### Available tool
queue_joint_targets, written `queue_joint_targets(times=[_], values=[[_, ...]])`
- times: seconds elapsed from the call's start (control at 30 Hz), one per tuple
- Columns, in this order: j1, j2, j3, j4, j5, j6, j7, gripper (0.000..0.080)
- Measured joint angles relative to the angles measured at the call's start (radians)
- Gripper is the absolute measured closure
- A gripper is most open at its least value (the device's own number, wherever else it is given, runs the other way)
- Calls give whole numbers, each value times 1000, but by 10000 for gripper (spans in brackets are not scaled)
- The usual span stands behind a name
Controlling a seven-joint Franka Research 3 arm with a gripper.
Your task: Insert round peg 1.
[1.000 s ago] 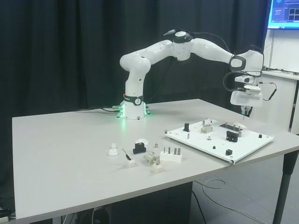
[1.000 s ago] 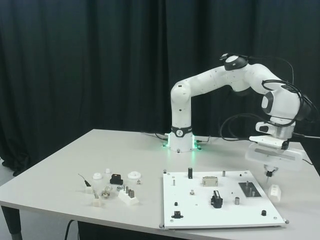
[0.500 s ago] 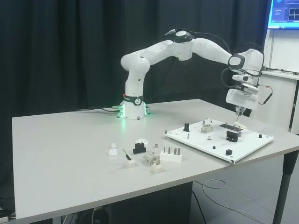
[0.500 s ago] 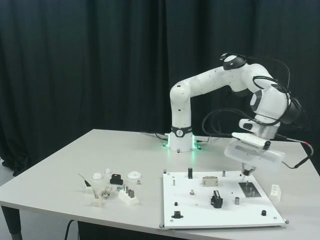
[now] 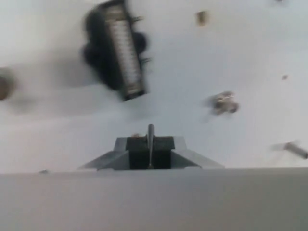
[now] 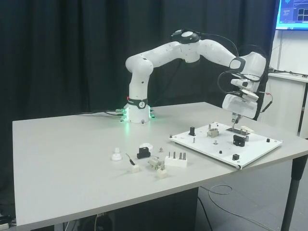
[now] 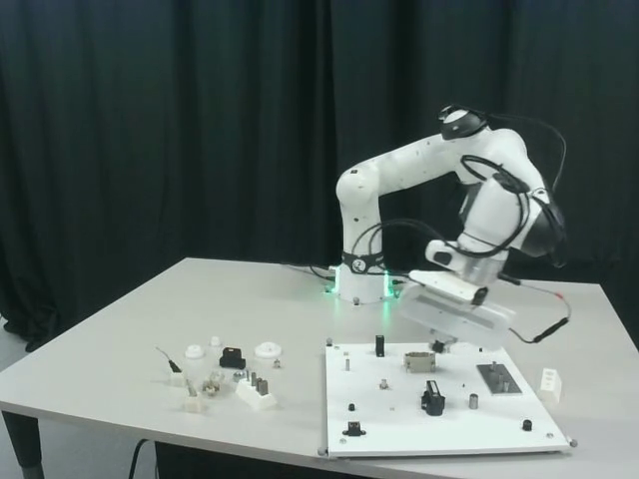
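In the wrist view my gripper (image 5: 150,156) is shut on a thin grey round peg (image 5: 150,137), which sticks out from between the black pads (image 5: 138,154). Below it lies the white board (image 5: 202,53). A black block (image 5: 118,48) stands on the board ahead of the peg, and a small metal fitting (image 5: 224,102) sits off to one side. From the room, the gripper (image 6: 234,115) (image 7: 436,345) hangs just above the back middle of the white board (image 6: 260,147) (image 7: 399,424), tilted over it.
Loose parts lie on the table beside the board: a white holder with pegs (image 6: 175,160) (image 7: 258,390), a black piece (image 6: 143,153) and a white gear (image 6: 115,155). A small white block (image 7: 548,381) sits past the board's far side. The arm's base (image 6: 137,113) glows green.
The arm has swung from beyond the board's outer edge inward over the board, carrying the peg and tilting the gripper. The loose parts have not moved.
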Motion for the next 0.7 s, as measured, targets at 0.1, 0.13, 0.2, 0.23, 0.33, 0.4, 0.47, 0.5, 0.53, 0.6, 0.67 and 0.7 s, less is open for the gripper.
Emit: queue_joint_targets(times=[0.1,0.13,0.2,0.23,0.33,0.4,0.47,0.5,0.53,0.6,0.67,0.7], values=[[-14,1,-4,-20,0,9,-38,786],[-19,1,-5,-28,0,13,-50,786],[-28,1,-6,-43,0,21,-74,786],[-32,1,-6,-51,0,25,-87,786],[-44,1,-6,-75,3,38,-124,786],[-51,1,-6,-92,9,47,-146,786],[-57,1,-6,-111,18,57,-171,786],[-60,1,-6,-120,24,61,-182,786],[-63,1,-6,-129,30,66,-192,786],[-68,1,-6,-147,47,76,-216,786],[-73,1,-6,-165,65,86,-243,786],[-75,1,-6,-174,76,92,-255,786]])
